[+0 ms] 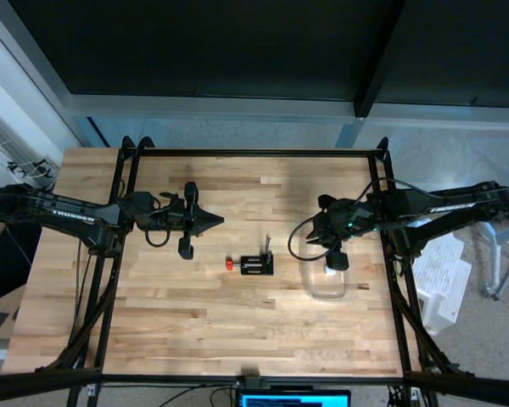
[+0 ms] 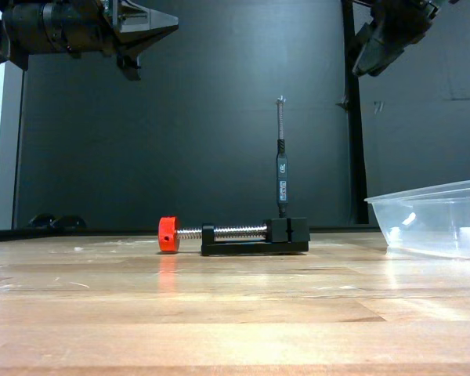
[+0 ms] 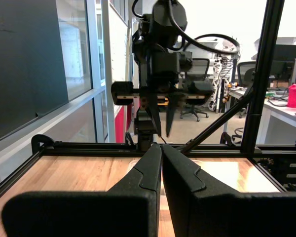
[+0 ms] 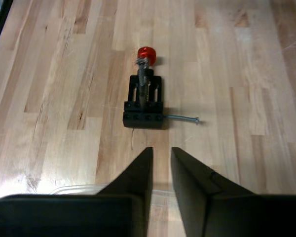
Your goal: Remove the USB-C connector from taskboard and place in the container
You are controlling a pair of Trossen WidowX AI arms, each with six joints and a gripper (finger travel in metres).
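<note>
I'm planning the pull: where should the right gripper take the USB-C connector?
I'd pinch the connector mid-stem, above the taskboard, coming straight down: it stands vertical. The right gripper, open, hovers over the container; the left gripper, shut, hangs left of the taskboard.

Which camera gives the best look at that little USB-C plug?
The low view: the plug stands upright in the taskboard, full length. High and right wrist views foreshorten it; left wrist misses it. The left gripper hovers left of the taskboard, the right gripper over the container.
</note>
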